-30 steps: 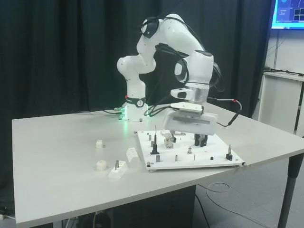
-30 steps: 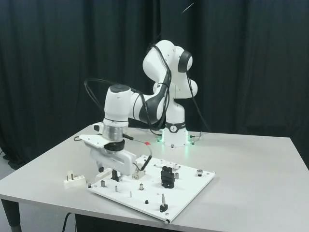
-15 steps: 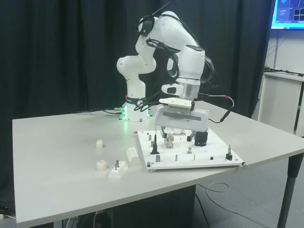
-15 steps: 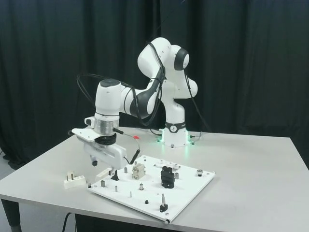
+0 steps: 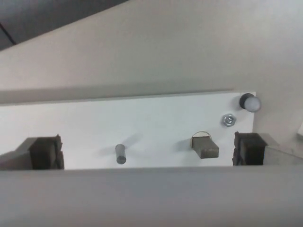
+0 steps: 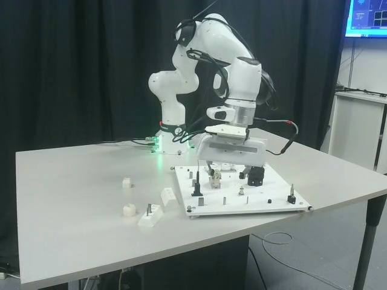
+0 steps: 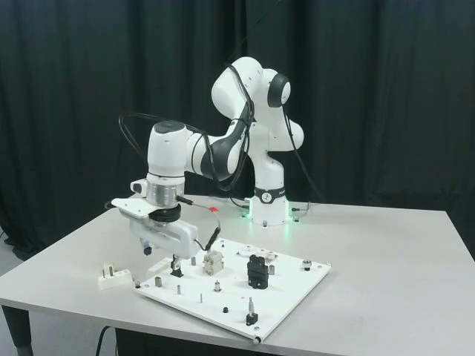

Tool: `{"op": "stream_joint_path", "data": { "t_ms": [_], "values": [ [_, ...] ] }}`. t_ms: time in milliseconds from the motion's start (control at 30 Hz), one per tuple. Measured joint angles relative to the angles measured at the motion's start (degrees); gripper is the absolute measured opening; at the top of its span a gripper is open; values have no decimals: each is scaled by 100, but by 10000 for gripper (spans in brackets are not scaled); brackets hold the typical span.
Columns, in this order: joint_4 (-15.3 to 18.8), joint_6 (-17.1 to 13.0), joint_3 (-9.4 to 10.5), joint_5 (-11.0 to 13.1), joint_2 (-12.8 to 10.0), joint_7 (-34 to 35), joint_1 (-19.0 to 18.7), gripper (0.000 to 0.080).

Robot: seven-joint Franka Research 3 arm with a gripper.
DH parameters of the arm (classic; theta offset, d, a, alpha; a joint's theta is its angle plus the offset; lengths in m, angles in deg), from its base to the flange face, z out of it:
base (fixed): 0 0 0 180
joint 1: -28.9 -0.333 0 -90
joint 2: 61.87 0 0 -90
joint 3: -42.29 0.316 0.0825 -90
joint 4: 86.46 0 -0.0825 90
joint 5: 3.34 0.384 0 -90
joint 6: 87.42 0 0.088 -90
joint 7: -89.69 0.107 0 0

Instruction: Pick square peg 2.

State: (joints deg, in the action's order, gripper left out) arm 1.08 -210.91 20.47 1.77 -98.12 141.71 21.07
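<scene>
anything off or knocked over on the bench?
Nothing looks damaged or spilled. Four small white parts lie loose on the grey table beside the white board, not mounted on it. The gripper hangs open above the board's edge, holding nothing.

Even overhead room light, soft shadows on the board (image 5: pixel 142 123); blurred wrist foreground.

Grey table (image 6: pixel 72 181), white board (image 6: pixel 266 202), small white blocks (image 6: pixel 128 211), arm base (image 6: pixel 171 136)

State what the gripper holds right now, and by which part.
Nothing. The gripper is open above the white board, and the square peg stands untouched between its fingers.
</scene>
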Motion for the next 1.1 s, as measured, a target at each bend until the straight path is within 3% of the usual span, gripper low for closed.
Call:
{"op": "stream_joint_path", "data": {
  "t_ms": [1100],
  "values": [
    [27,50,127,0,-80,-190,36,800]
  ]
}}
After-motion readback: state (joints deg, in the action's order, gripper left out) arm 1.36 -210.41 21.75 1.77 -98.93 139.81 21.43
